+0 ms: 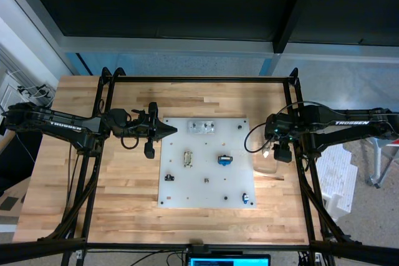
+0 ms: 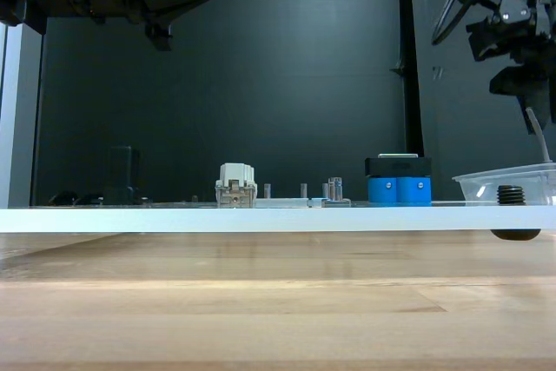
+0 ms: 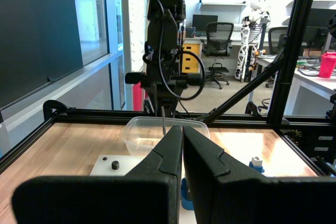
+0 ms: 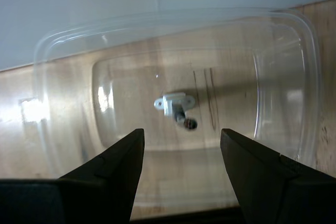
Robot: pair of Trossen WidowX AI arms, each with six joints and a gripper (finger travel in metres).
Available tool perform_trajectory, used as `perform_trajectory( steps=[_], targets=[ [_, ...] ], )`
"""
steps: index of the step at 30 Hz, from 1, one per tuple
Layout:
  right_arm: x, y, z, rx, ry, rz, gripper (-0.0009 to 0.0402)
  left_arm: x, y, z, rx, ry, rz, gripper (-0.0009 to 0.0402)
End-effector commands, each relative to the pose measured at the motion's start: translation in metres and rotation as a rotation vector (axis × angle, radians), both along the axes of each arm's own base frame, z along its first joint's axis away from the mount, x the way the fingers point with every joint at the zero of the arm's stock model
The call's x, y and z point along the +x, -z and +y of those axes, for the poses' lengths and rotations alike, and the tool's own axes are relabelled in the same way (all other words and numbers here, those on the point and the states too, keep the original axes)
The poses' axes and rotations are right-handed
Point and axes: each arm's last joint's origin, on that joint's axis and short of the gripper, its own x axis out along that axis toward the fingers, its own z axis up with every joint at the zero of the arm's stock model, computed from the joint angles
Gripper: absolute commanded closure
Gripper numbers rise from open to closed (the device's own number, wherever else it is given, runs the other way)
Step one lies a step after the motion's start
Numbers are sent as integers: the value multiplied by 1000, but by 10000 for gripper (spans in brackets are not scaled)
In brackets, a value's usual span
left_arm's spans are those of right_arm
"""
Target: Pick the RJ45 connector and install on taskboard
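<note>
Overhead view of a pale wooden desk (image 1: 124, 185) with the white square taskboard (image 1: 187, 192) at the centre of the frame. White lettering reading "TROSSEN" shows on the left arm (image 1: 62, 124) at the left of the frame and on the right arm (image 1: 352, 123) at the right.

The left pincer (image 1: 173, 130) hangs over the board's upper left edge. Its two black fingers (image 3: 168, 153) are pressed together with nothing between them.

The right pincer (image 1: 280, 152) points down just off the board's right edge, above a clear plastic tray (image 4: 254, 77). Its fingers (image 4: 110, 171) are spread wide and hold nothing.

The RJ45 connector (image 4: 173, 103) lies on the floor of the tray, in line with the gap between those fingers (not touching either one). It is small and whitish. Its long axis runs at a slant, with the broad pale end away from the pincer and a short stem ending in a dark tip towards it.
</note>
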Motion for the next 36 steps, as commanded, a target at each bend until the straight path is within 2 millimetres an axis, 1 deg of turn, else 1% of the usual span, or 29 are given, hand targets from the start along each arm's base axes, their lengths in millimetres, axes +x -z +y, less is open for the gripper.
perform_trajectory(
  steps=[1,6,15,24,32,36],
  targets=[
    [2,9,0,-13,-6,-4,192,0,0,0,0,0,-1,393],
    [5,18,0,-10,-6,5,193,0,0,0,0,0,-1,393],
    [8,23,1,-10,-10,31,193,0,0,0,0,0,-1,393],
    [8,34,3,11,26,39,193,0,0,0,0,0,0,393],
    [12,39,4,12,25,64,194,0,0,0,0,0,-1,393],
    [13,40,4,13,40,56,201,0,0,0,0,0,0,393]
  ],
)
